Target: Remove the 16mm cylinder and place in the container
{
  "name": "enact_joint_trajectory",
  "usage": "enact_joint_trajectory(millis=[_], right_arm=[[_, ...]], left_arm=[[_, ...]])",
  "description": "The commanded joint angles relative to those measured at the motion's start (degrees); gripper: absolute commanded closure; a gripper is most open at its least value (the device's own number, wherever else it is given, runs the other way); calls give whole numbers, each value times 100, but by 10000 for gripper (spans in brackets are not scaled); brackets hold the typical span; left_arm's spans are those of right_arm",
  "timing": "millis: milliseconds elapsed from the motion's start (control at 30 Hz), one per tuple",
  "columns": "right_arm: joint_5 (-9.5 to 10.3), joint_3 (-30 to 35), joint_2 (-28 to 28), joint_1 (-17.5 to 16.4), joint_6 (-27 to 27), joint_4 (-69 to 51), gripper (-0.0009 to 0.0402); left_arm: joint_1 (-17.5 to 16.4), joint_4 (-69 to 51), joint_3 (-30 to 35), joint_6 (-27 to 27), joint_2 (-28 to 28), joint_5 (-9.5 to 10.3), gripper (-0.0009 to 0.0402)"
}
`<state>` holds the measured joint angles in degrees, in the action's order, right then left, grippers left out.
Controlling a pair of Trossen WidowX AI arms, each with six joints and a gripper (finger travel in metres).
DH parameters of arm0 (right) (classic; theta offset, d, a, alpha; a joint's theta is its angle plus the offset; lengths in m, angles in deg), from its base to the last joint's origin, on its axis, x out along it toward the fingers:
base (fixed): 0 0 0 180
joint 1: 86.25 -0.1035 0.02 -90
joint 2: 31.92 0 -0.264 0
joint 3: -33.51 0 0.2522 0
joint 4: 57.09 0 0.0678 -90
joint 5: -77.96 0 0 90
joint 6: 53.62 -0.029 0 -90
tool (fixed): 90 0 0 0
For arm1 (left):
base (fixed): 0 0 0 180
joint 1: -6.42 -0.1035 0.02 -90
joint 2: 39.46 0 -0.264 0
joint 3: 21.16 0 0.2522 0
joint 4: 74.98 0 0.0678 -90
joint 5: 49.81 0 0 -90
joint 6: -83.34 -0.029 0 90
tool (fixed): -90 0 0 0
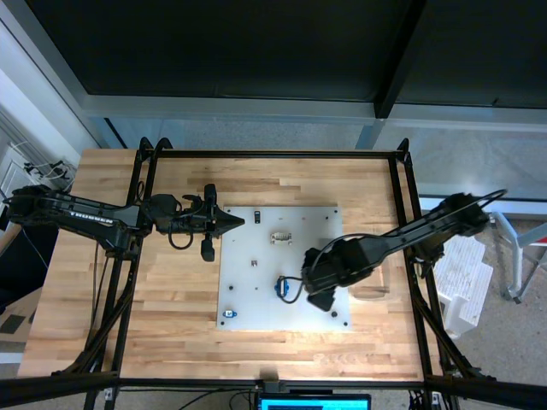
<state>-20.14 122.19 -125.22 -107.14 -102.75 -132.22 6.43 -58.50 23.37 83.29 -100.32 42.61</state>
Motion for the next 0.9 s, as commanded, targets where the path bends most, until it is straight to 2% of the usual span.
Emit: enact_joint_trajectory(millis=[33,233,367,467,600,700,900], right_arm=[[33,-549,507,-15,7,-9,210],[103,-1491,1394,-192,15,-76,210],[313,-1982,1818,-219,15,-140,210],[391,-2297,2059,-227,15,-140,210],[638,-2581,2223,-229,17,-131,207],[664,-2682,2286,-232,42,-109,183],[616,-2710,2361,-227,63,-98,104]], left_arm=[[0,2,0,0,0,0,393],[-2,2,0,0,0,0,393],[-2,2,0,0,0,0,393],[-2,2,0,0,0,0,393],[0,2,0,0,0,0,393],[0,2,0,0,0,0,393],[-2,0,0,0,0,0,393]])
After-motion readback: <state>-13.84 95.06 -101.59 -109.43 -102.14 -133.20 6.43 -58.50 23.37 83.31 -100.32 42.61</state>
